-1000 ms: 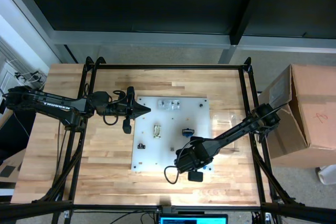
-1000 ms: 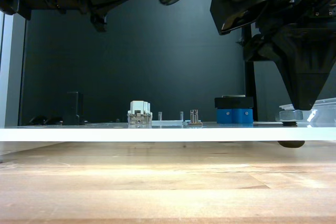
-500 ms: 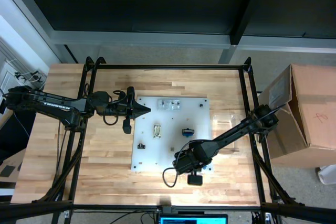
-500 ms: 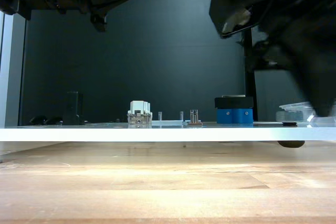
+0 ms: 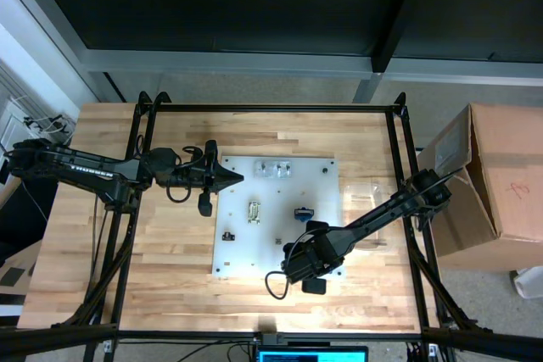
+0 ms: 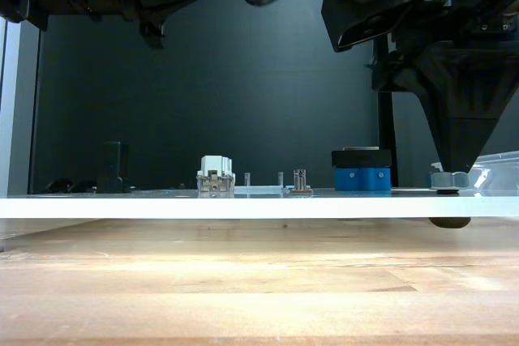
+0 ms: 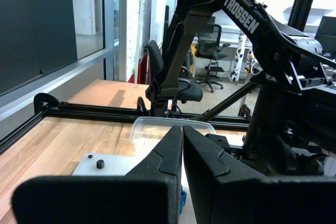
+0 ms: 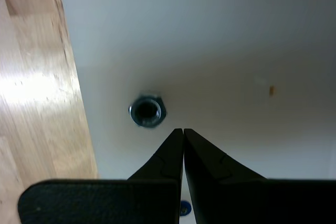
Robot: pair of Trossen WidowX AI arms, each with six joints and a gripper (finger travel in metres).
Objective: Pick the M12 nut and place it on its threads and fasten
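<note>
The small silver nut (image 6: 448,179) sits on its black stud (image 6: 448,191) near the white board's (image 5: 254,252) near right edge. In the right wrist view the nut (image 8: 147,111) lies flat on the board with a dark hole in its middle. My right gripper (image 6: 454,166) points straight down just above it. Its fingers (image 8: 173,156) are shut together beside the nut with nothing between them. In the high view the right arm hides nut and stud. My left gripper (image 5: 237,178) hovers shut over the board's far left edge, holding nothing.
A clear tray (image 5: 366,192) lies on the table right of the board. On the board stand a blue block (image 6: 362,177), a white connector (image 6: 216,180) and small posts. A cardboard box (image 5: 492,184) sits past the table's right edge.
The right gripper swung off to the right of the nut half a second ago and is back over it now. The nut stayed on its stud. The left arm has not moved.
</note>
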